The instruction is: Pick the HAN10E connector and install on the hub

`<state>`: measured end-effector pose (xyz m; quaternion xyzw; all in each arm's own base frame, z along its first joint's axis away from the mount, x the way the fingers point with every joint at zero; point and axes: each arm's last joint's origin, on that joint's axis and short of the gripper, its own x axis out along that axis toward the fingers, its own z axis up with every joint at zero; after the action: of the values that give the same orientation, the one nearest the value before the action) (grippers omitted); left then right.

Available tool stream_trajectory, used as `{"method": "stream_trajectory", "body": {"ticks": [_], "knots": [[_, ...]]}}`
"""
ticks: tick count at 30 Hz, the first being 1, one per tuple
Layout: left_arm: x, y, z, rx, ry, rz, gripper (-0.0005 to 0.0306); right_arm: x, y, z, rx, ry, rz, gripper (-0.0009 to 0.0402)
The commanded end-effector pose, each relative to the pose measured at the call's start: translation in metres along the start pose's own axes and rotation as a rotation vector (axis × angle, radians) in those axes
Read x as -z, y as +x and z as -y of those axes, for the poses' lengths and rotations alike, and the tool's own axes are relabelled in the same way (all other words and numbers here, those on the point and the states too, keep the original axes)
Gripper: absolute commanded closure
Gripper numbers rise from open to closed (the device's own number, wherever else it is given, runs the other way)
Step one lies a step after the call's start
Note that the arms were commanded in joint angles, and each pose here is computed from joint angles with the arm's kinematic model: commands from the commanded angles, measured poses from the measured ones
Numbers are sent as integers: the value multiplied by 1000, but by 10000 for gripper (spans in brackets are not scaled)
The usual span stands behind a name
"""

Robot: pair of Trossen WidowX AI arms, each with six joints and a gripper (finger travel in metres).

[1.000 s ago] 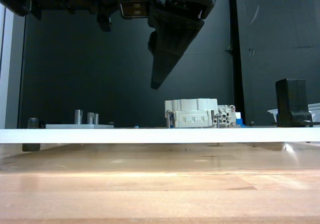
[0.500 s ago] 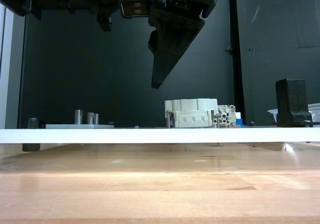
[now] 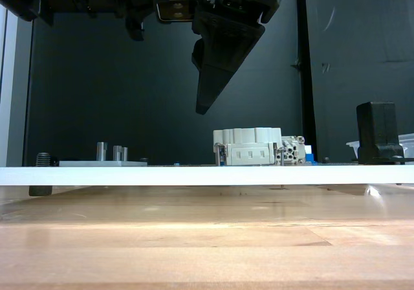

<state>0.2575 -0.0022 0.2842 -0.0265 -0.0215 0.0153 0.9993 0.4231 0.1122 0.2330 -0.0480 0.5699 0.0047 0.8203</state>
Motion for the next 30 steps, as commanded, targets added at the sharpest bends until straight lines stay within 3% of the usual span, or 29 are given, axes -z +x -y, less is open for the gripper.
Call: {"method": "stream_trajectory", "body": {"ticks": [1,11,30], "knots": [[0,0,0,0,0,0,300,1,-1,0,1,-1,-5,75],[0,0,0,0,0,0,300,15,-12,4,4,7,-21,75],[0,0,0,0,0,0,300,97,-39,21,15,46,-71,75]]}}
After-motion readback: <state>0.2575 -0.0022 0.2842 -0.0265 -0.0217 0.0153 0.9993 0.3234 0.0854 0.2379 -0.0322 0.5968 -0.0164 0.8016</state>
